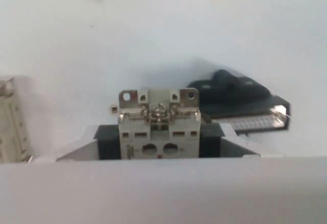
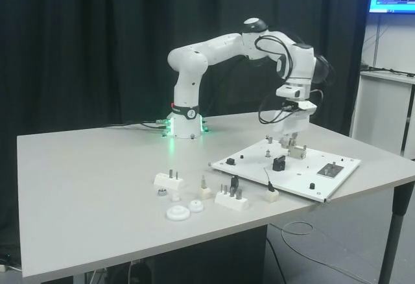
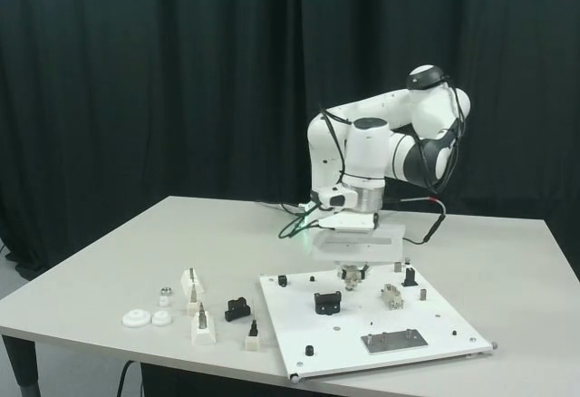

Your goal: Insert waterproof.

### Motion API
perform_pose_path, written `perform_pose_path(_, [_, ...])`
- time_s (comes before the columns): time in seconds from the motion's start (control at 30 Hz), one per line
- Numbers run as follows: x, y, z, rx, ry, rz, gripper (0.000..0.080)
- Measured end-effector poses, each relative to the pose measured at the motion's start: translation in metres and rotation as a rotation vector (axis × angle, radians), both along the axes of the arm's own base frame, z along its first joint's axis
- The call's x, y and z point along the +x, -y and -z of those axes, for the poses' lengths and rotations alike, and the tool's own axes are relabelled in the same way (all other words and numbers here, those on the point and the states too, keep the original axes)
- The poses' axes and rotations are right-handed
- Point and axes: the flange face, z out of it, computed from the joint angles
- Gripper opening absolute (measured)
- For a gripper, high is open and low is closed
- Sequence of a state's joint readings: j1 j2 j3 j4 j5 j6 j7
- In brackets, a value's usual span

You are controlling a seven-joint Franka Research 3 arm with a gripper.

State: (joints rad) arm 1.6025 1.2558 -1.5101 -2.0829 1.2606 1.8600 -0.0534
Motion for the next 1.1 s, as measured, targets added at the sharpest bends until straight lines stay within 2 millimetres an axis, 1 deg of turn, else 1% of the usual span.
perform_pose_path(0.3, [-0.005, -0.024, 0.007, 0.006, -0.023, -0.128, 0.0314])
perform_pose_path(0.73, [-0.017, -0.058, 0.014, 0.020, -0.044, -0.194, 0.0314])
perform_pose_path(0.93, [-0.023, -0.072, 0.015, 0.026, -0.050, -0.184, 0.0314])
perform_pose_path(1.1, [-0.027, -0.080, 0.015, 0.026, -0.050, -0.142, 0.0314])
